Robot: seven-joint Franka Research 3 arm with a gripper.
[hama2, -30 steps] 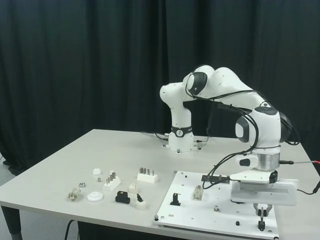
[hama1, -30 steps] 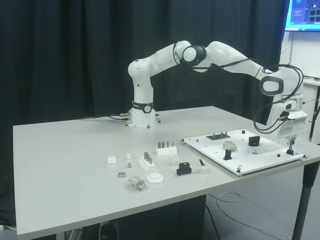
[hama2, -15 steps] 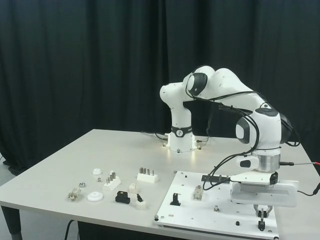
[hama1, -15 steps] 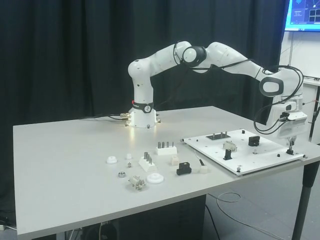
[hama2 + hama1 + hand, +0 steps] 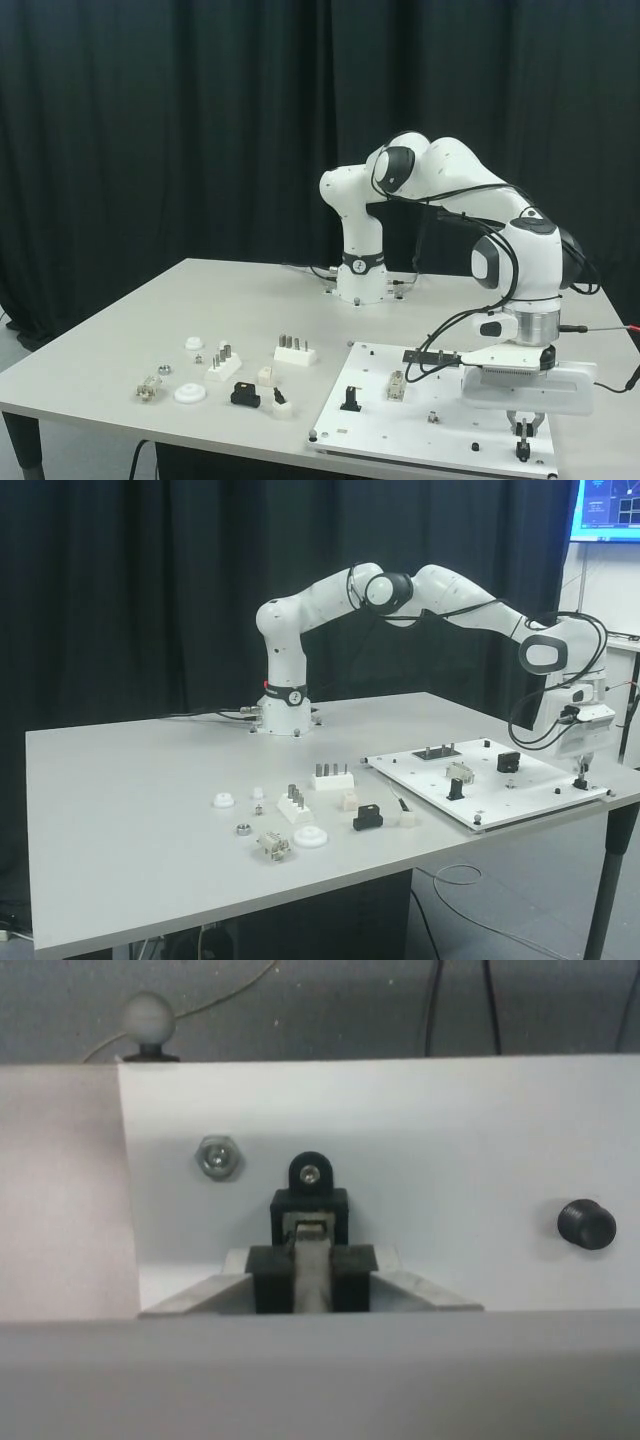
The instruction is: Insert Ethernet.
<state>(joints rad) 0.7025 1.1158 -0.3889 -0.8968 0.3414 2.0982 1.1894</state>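
In the wrist view my gripper (image 5: 312, 1280) is shut on a grey Ethernet plug (image 5: 312, 1260), with a black finger on either side of it. The plug's tip sits at the mouth of a black socket (image 5: 310, 1208) that is screwed onto the white board (image 5: 450, 1140). In the room views the gripper (image 5: 580, 775) (image 5: 522, 445) hangs straight down over the board's (image 5: 500, 790) (image 5: 390, 425) near corner, farthest from the arm's base. How deep the plug sits in the socket is hidden by the fingers.
A nut (image 5: 218, 1155) and a black knob (image 5: 586, 1224) flank the socket on the board. Other black and grey fixtures (image 5: 456, 780) stand farther in on the board. Several small white, black and grey parts (image 5: 300, 815) lie on the grey table beside it. The table edge runs just past the socket.
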